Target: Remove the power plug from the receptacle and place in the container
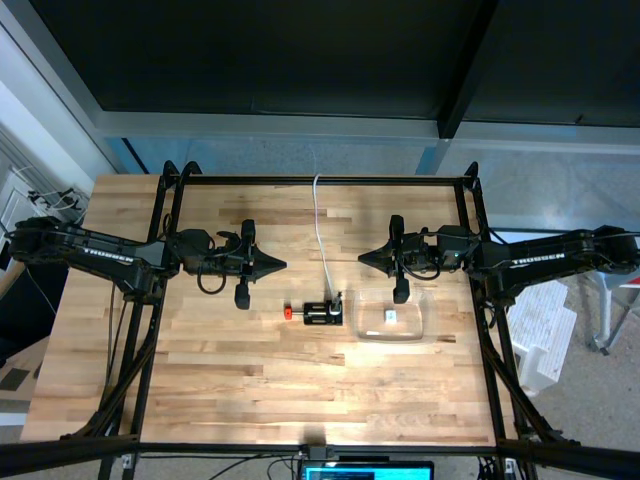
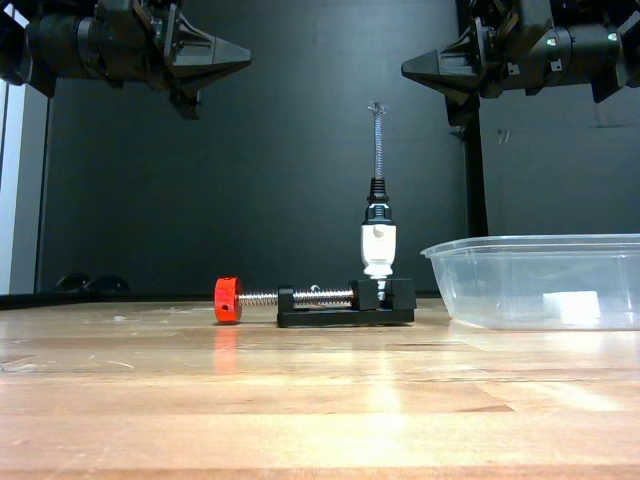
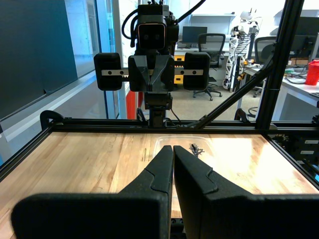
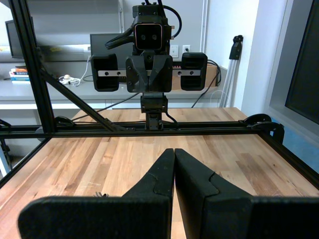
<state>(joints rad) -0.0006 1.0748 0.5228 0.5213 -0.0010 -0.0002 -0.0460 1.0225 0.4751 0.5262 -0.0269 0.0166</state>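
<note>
status: not started, as I read it. The pull, the carry and the drop are all left to do.
power plug: black body standing upright on the white socket face of the receptacle. It looks fully seated. A pale cable rises straight up from it (can't tell whether that cord belongs to the plug or the socket).
receptacle: black block lying flat near the middle of the worktop. In the high view its orange-red knob is at the 9 o'clock end and the plug at the 3 o'clock end.
container: clear tray at 3 o'clock of the receptacle, just beside it, with a thin gap showing in the low view. It holds only its white label, no plug.
left gripper: about 10-11 o'clock of the receptacle in the high view and well above the worktop. Jaws are clenched together on nothing.
right gripper: about 1 o'clock of the receptacle, at the same height, nose to nose with the left one. Jaws are clenched and empty.
next: either arm has to release its jaws, drop onto the plug body and pull up along the socket axis. The right arm is the closer one to the tray.
worktop: pale butcher-block wood with some glare, ringed by a black frame.
room: dark panel behind the far edge. The wrist views show an office with desks, chairs, monitors and a glass wall.
</note>
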